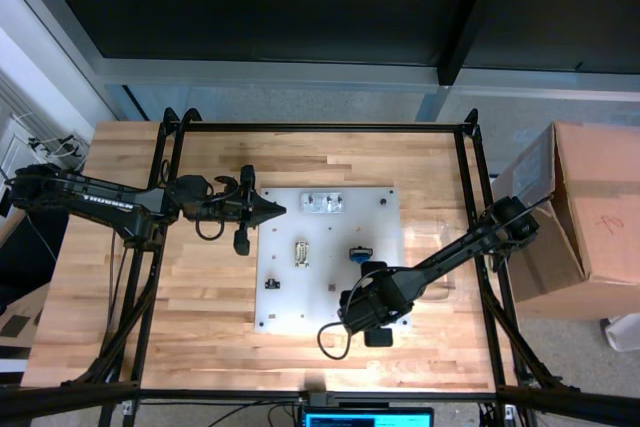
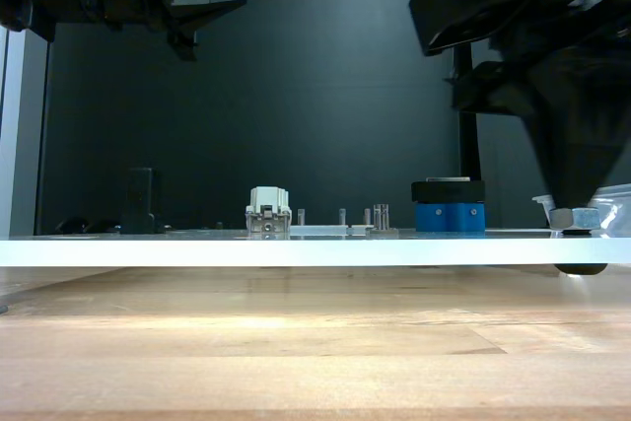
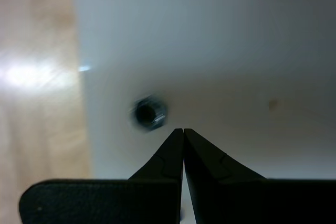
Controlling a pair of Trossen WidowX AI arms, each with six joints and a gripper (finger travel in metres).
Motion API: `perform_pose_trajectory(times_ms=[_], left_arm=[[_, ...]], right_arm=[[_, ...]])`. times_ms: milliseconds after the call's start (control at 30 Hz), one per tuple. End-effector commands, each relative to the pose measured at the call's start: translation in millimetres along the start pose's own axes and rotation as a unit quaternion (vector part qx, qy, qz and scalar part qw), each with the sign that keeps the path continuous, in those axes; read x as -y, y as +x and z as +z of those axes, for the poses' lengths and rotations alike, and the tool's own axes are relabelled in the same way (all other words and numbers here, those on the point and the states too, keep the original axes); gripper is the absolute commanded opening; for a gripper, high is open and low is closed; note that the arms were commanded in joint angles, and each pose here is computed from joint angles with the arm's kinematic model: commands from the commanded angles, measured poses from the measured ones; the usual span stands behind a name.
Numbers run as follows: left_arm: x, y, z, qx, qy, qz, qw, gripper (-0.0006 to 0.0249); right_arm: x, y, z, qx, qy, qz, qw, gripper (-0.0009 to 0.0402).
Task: Pick the M12 nut and place it on its threads and fasten
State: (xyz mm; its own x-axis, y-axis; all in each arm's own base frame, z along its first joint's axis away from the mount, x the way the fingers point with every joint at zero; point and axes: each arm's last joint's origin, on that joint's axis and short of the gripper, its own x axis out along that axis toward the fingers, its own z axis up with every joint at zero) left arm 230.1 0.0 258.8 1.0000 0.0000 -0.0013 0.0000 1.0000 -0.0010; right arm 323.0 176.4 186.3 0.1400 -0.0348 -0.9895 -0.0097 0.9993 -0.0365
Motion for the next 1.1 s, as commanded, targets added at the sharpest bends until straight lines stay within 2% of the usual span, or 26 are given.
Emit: perform_pose_trajectory(times_ms=[33, 233, 267, 367, 400, 467, 567, 633, 900, 967, 1100], left_arm=[[0.0, 0.0, 0.1, 0.0, 0.0, 0.0, 1.0, 0.0], [0.0, 0.1, 0.0, 0.0, 0.0, 0.0, 1.0, 0.0], [0.0, 0.1, 0.0, 0.0, 0.0, 0.0, 1.0, 0.0], [0.0, 0.1, 0.0, 0.0, 0.0, 0.0, 1.0, 0.0], [0.0, 0.1, 0.0, 0.0, 0.0, 0.0, 1.0, 0.0], [0.0, 0.1, 0.0, 0.0, 0.0, 0.0, 1.0, 0.0], [0.0, 0.1, 0.0, 0.0, 0.0, 0.0, 1.0, 0.0], [0.0, 0.1, 0.0, 0.0, 0.0, 0.0, 1.0, 0.0], [0.0, 0.1, 0.0, 0.0, 0.0, 0.0, 1.0, 0.0], [0.0, 0.1, 0.0, 0.0, 0.0, 0.0, 1.0, 0.0], [-0.1, 0.0, 0.1, 0.0, 0.0, 0.0, 1.0, 0.0]], right_arm=[[-0.1, -0.5, 1.0, 0.01, 0.0, -0.008, 1.0, 0.0], [-1.0, -0.5, 2.7, 0.018, 0.001, -0.002, 1.0, 0.0], [-2.2, -0.5, 2.0, 0.008, -0.002, 0.016, 1.0, 0.0], [-8.0, -1.5, -1.7, -0.049, -0.03, 0.125, 0.991, 0.0], [-9.0, -1.9, -2.8, -0.062, -0.031, 0.146, 0.987, 0.0], [-9.4, -2.2, -3.9, -0.072, -0.029, 0.156, 0.985, 0.0], [-9.0, -2.2, -4.8, -0.076, -0.029, 0.152, 0.985, 0.0], [-7.9, -1.8, -4.4, -0.068, -0.029, 0.135, 0.988, 0.0], [-1.5, -0.5, -0.9, -0.012, -0.008, 0.023, 1.0, 0.0], [-0.3, -0.5, -0.2, -0.001, 0.002, 0.002, 1.0, 0.0], [-0.7, 0.5, 1.0, 0.006, 0.002, 0.0, 1.0, 0.0]])
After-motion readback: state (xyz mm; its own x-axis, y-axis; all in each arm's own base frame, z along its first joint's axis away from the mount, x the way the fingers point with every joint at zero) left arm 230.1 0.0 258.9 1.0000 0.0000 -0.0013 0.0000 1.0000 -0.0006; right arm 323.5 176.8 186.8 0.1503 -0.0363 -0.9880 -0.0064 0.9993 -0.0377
